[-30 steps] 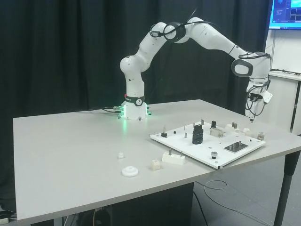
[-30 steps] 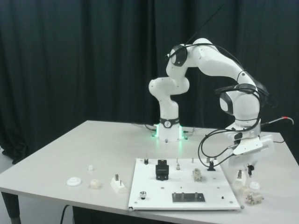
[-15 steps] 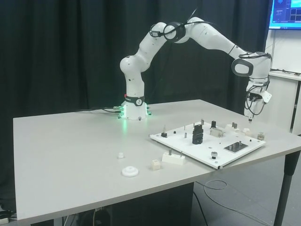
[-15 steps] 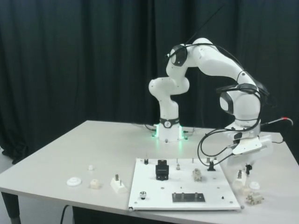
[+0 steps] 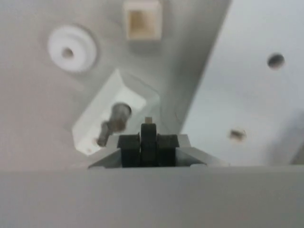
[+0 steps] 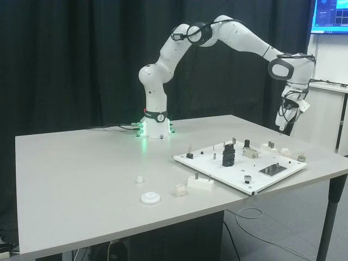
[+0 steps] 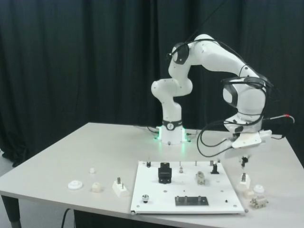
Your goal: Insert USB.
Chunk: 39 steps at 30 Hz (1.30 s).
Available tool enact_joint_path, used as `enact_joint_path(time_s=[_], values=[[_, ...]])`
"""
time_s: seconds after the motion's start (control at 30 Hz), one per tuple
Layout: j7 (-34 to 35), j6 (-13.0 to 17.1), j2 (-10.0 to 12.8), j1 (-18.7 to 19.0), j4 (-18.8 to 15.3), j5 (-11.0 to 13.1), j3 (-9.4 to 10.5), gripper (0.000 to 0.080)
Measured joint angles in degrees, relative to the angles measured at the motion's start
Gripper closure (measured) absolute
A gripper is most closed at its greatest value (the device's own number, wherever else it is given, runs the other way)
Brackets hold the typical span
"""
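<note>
Gripper [image 5: 148, 144] is pinching a small black USB plug with a pale metal tip [image 5: 148, 124]. The black finger pads [image 5: 128, 145] are pressed against both of its sides, and the tip sticks out past them, pointing down.

From the room cameras, the gripper [image 7: 243, 160] hangs in the air, well clear of the grey table [image 6: 81, 163]. It sits over the strip of table between the side edge of the white perforated board [image 7: 185, 192] and the table's side edge. The plug is too small to make out in either room view.

Under the gripper in the wrist view:
- A white rectangular block with an upright metal peg [image 5: 113, 119] lies on the table just beside the board's edge.
- A white round disc with a centre hole [image 5: 71, 48] is near that block, not touching it.
- A small square hollow block [image 5: 141, 19] is near the disc, also on bare table.
- The board shows a bare corner area with a few holes.

On the board:
- A black blocky fixture [image 6: 228, 154] stands near the middle.
- A dark grey flat plate [image 6: 272, 169] lies near the edge farthest from the arm's base.

Loose near the table's front edge, off the board's other side:
- a white toothed disc [image 6: 150, 198]
- a small white cube [image 6: 179, 190]
- a white block with pegs [image 6: 200, 182]
- a small white cap [image 6: 140, 179]

Green light [image 6: 142, 129] glows at the arm's base.
</note>
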Motion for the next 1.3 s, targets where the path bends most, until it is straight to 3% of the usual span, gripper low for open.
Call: enact_joint_path(time_s=[0.33,0.63,0.93,1.3], values=[[3.0,-7.1,-3.3,-0.1,-1.6,-3.7,-0.15,0.0732],[6.7,-7.8,-7.6,-0.1,-7.0,-6.1,-0.27,0.0732],[9.9,-6.3,-13.0,-0.1,-14.1,-7.9,-0.33,0.0732],[13.7,0.6,-19.6,-0.1,-24.5,-8.3,-0.37,0.0732]])
